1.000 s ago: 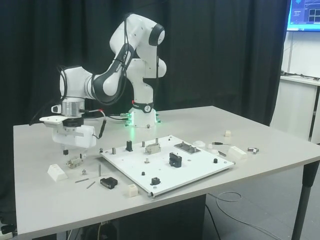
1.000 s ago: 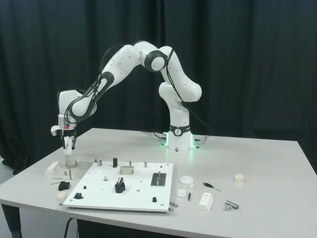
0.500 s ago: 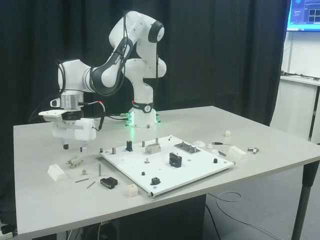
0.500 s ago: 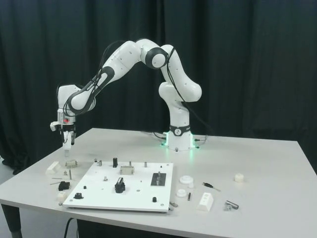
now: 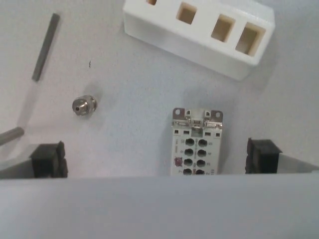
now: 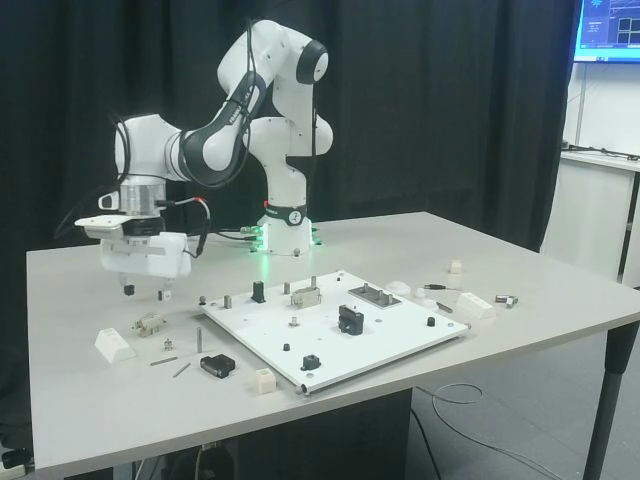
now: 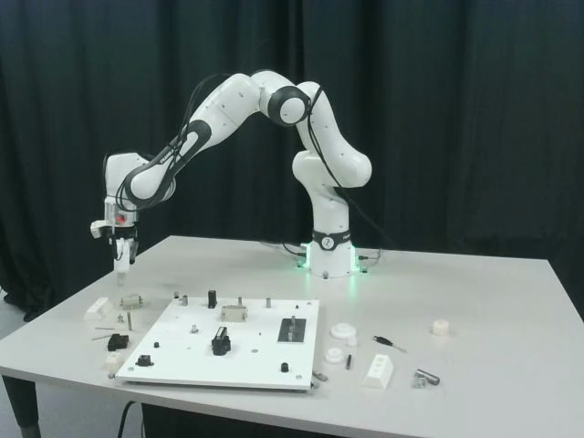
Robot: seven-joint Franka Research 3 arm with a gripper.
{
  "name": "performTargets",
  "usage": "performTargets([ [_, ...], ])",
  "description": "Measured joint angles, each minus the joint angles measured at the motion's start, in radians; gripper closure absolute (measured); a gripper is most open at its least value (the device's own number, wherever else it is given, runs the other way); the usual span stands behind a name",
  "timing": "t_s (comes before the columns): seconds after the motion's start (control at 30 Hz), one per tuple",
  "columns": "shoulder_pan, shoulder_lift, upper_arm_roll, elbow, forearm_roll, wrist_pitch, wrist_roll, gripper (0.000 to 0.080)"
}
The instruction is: Remove square peg 4.
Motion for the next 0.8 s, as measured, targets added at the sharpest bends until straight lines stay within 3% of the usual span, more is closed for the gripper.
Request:
performTargets([
  [0.8, 0.004, -0.001, -0.002, 0.023, -0.01, -0.018, -0.016, 0.0003],
])
